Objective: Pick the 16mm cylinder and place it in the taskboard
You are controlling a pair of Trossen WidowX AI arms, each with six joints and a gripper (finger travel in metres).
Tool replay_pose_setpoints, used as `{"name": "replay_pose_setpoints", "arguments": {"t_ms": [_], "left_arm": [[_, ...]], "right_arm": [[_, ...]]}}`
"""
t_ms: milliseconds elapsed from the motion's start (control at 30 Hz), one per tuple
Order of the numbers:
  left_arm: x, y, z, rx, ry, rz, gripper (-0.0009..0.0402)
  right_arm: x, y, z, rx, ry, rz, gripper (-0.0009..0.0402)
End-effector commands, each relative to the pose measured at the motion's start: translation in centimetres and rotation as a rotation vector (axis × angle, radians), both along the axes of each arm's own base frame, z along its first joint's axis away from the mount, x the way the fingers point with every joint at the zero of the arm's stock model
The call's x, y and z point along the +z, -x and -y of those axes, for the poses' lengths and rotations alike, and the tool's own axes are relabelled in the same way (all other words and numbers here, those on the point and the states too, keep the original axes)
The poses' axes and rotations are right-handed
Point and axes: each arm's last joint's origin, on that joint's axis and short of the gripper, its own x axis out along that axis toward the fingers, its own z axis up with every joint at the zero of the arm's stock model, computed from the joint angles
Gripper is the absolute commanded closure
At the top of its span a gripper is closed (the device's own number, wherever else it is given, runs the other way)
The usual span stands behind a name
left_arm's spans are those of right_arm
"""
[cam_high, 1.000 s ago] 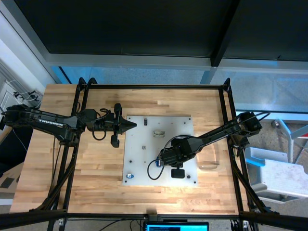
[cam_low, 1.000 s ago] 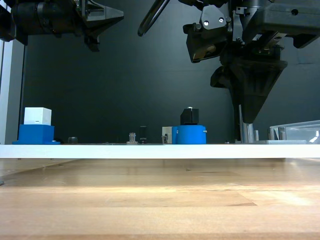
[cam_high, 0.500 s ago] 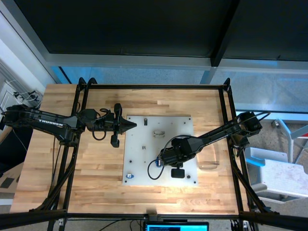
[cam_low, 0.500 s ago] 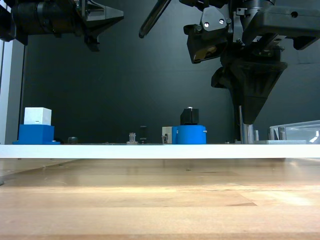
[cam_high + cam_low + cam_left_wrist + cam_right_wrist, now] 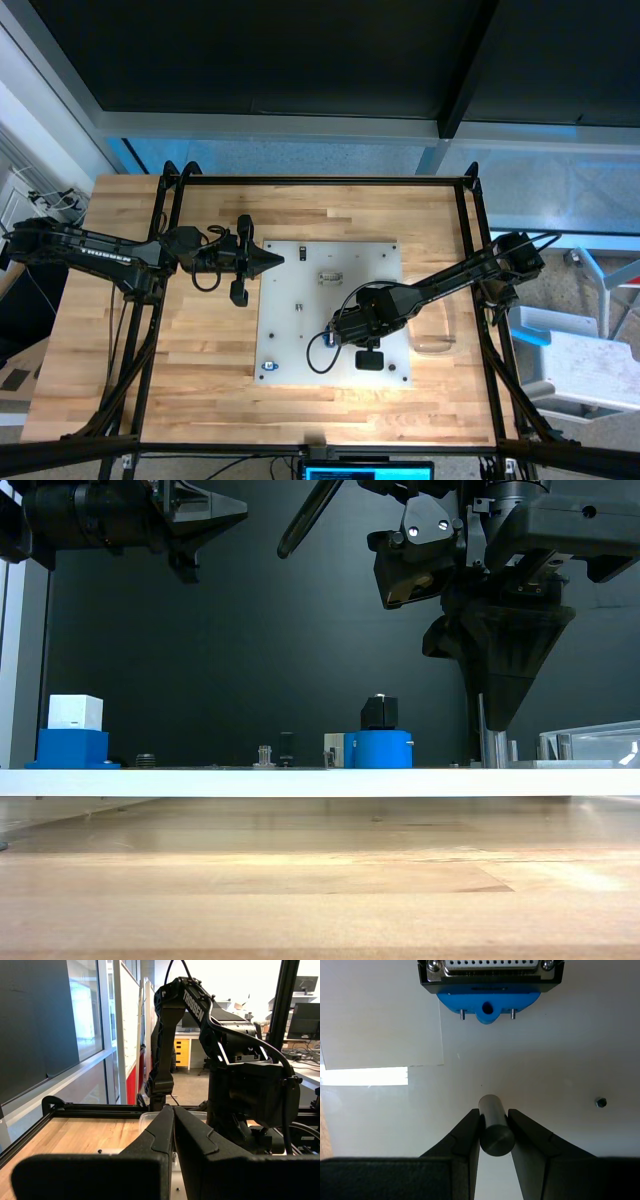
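Both arms are black and skinny: the left arm (image 5: 95, 250) and the right arm (image 5: 455, 272) wear white TROSSEN letters (image 5: 196, 1004). Black cables (image 5: 318, 356) loop at the wrists. Left jaws near the desk's left edge, right jaws mid-desk — pointy black wedges, silver screws (image 5: 412, 527).

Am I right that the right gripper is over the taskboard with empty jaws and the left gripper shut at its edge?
Not empty: the right wrist view shows the right gripper holding the 16mm cylinder over the taskboard; the left gripper, yes.

Even overhead light brightens the wooden table (image 5: 200, 340) and the white taskboard (image 5: 290, 340). Seen low, the left pincer (image 5: 243, 517), raised at left, and the right pincer (image 5: 492, 718), over the taskboard, are dark silhouettes against black; the near wood blurs. Daylight glares behind the left wrist view.
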Motion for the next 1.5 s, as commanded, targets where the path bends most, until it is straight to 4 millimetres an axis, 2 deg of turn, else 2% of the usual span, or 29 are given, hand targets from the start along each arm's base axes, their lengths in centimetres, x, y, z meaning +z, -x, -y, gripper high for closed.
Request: {"name": "replay_pose_setpoints", "arguments": {"t_ms": [33, 900, 1500], "left_arm": [[0.0, 0.0, 0.0, 0.000, 0.000, 0.000, 0.0393], [0.0, 0.0, 0.0, 0.000, 0.000, 0.000, 0.0393], [0.0, 0.0, 0.0, 0.000, 0.000, 0.000, 0.0393]], "right_arm": [[-0.1, -0.1, 0.0, 0.000, -0.002, 0.009, 0.0352], [-1.3, 0.2, 0.1, 0.001, -0.011, 0.011, 0.0348], [-1.3, 0.2, 0.0, -0.005, -0.012, 0.010, 0.0213]]}}
